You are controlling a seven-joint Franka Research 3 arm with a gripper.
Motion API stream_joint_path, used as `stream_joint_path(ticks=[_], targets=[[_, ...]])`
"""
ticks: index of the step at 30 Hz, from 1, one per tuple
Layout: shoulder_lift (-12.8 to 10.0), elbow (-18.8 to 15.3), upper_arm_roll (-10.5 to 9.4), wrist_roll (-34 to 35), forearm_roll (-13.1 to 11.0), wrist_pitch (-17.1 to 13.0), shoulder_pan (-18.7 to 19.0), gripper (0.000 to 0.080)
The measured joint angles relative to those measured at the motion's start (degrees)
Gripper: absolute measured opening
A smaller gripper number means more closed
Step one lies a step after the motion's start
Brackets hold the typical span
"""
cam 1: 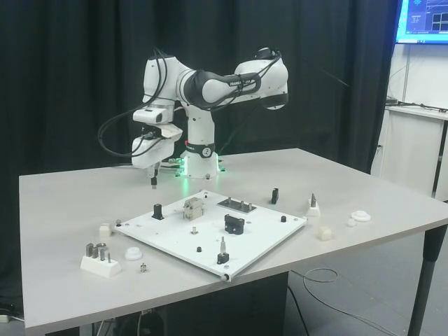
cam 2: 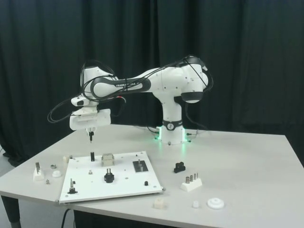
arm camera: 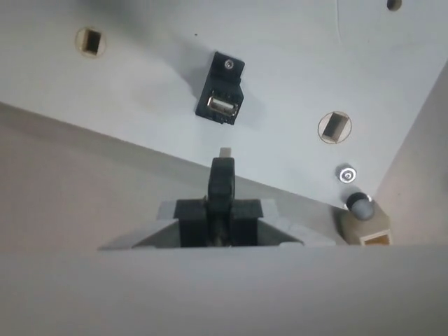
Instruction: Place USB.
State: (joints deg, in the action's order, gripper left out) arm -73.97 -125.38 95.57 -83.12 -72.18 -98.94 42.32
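Observation:
My gripper [arm camera: 218, 210] is shut on a black USB plug [arm camera: 222, 176] whose metal tip points down. In the wrist view the black USB socket [arm camera: 222, 89] on the white board [arm camera: 301, 63] lies just ahead of the plug tip. From the first room view the gripper [cam 1: 153, 176] hangs well above the table, behind and above the socket [cam 1: 158, 210]. The second room view shows the plug [cam 2: 90, 137] a short way above the socket [cam 2: 92, 156] at the board's far left corner.
The white board [cam 1: 269, 231] carries a grey block [cam 1: 192, 207], a black fixture [cam 1: 234, 224] and small pegs. A white peg holder [cam 1: 98, 259], white discs [cam 1: 361, 215] and a black clip [cam 1: 275, 194] lie on the grey table. The robot base [cam 1: 197, 157] stands behind.

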Motion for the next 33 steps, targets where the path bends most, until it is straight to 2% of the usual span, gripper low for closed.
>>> stream_joint_path(ticks=[25, 33], targets=[[0.02, 1.48, 0.27, 11.86, 0.01, 1.58, 0.51, 0.0065], [0.02, 1.86, 0.98, 16.08, 0.02, 2.43, 1.16, 0.0065]])
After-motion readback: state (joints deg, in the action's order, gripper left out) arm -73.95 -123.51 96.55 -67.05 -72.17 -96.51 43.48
